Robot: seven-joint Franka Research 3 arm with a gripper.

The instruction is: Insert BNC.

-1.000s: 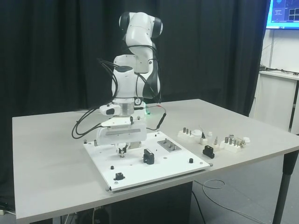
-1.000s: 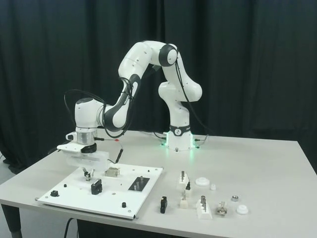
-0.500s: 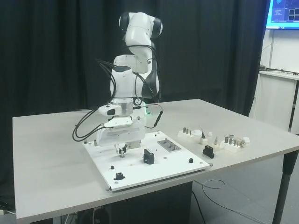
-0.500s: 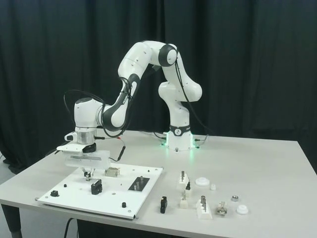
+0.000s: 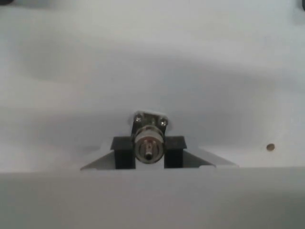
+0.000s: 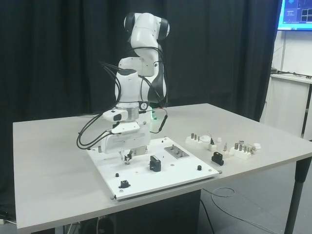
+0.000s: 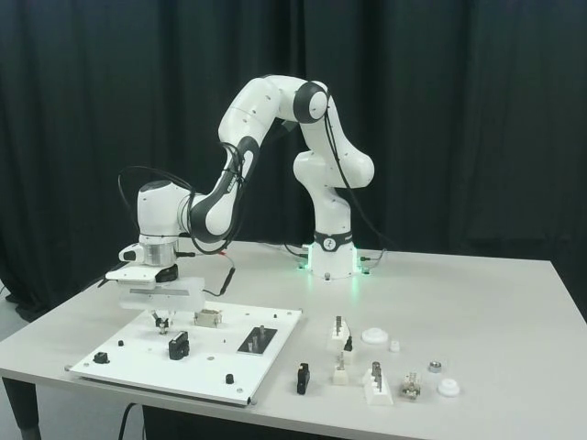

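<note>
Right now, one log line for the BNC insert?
task: insert BNC | tool: low over white board, shut on BNC connector | connector: between both black fingers | seated: cannot tell

I can read no text, label, brand or number anywhere around me. The monitor (image 6: 296, 14) at the upper edge of the first room view shows a few pale lines and blocks on its lit screen, but they are too small for me to make out as words or figures. My own arm (image 7: 240, 156) carries small dark marks on its white shell, and none of them resolve into letters. The white board (image 6: 156, 168) on the counter (image 7: 477, 321) bears no printing that I can see, and the wrist view shows nothing written either.
</note>
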